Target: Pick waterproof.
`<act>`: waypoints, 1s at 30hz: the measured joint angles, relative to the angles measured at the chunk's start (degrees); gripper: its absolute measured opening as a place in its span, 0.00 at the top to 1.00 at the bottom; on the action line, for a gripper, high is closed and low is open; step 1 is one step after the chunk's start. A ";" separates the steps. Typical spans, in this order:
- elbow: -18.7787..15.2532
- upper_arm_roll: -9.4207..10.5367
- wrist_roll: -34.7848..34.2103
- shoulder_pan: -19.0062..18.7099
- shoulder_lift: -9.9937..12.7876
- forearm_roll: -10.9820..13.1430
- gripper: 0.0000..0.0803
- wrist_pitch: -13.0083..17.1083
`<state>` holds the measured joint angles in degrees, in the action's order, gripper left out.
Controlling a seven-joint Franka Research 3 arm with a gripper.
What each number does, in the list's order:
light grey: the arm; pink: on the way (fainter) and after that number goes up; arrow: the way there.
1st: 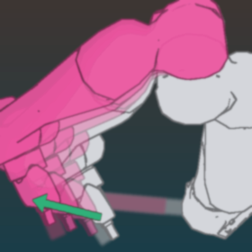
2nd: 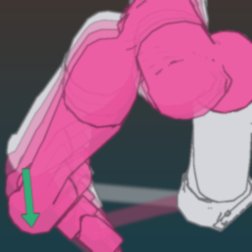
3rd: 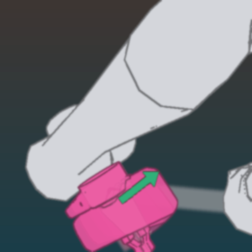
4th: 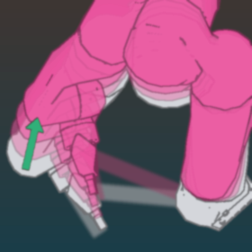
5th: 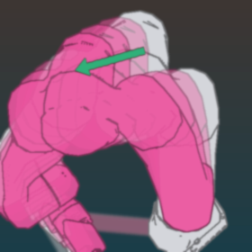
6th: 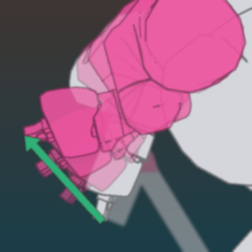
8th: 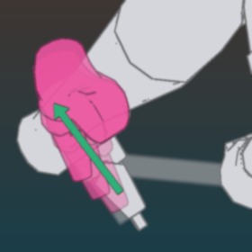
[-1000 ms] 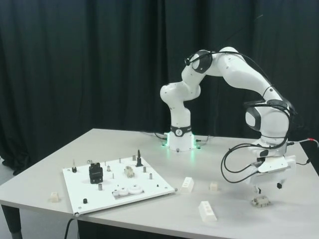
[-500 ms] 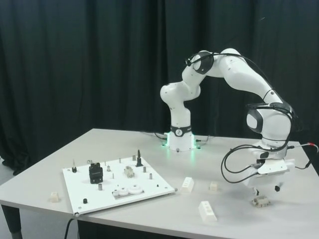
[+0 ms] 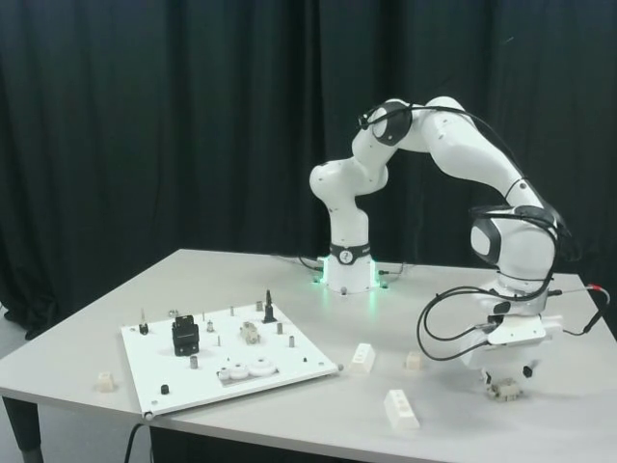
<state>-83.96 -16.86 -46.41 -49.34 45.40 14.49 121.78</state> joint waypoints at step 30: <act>0.02 0.54 0.93 0.05 1.10 1.68 0.00 -0.53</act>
<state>-83.94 -16.32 -45.47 -49.29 46.50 16.17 121.25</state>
